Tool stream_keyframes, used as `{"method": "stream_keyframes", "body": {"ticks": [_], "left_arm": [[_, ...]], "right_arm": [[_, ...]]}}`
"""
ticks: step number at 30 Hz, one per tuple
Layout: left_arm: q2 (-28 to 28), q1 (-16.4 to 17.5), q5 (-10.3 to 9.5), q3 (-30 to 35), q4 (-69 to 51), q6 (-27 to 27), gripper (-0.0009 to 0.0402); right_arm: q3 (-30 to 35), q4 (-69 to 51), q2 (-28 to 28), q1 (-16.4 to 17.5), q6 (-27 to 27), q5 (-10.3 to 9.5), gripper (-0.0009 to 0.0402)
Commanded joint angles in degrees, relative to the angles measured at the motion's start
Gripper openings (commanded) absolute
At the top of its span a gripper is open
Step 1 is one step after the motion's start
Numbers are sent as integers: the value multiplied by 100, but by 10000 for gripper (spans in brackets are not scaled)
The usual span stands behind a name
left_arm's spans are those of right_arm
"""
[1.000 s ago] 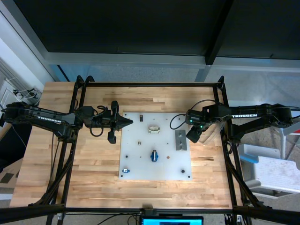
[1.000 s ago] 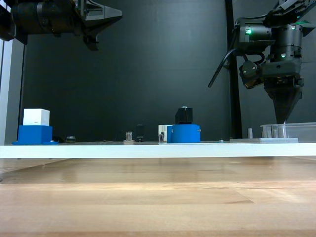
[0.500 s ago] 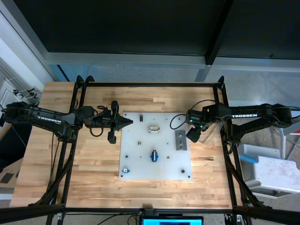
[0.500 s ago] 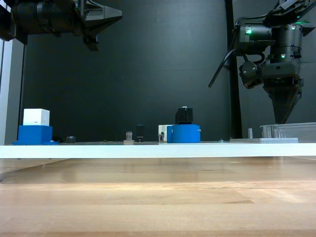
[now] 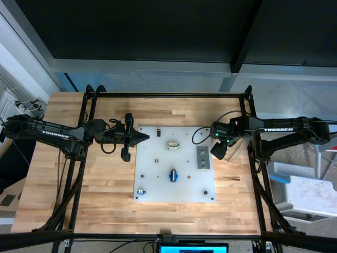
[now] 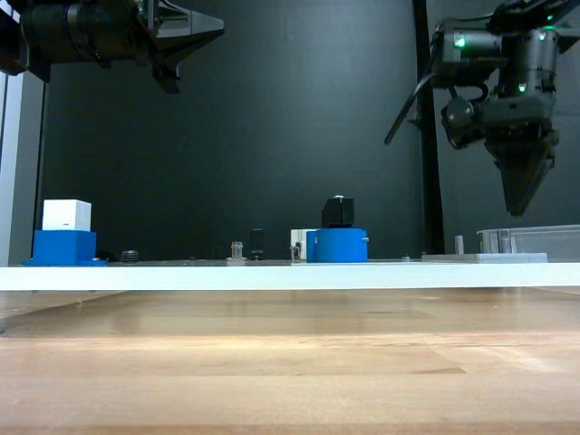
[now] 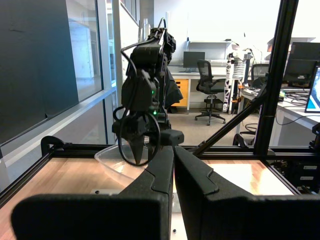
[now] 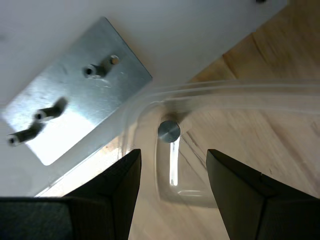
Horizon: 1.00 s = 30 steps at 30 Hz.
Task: Pick the 16mm cylinder and place it in the container
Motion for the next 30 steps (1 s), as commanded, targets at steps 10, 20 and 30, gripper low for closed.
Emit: {"method": "stream_keyframes", "body": {"ticks": [10,20,30], "left_arm": [[2,0,2,0,2,2,0],[0,2,2,0,2,0,0],[0,0,2,0,2,0,0]], "right_arm": [[481,-444,-98,26,4,0,181],[481,-468,-98,28,4,0,181],[481,-466,-98,28,0,0,181]]}}
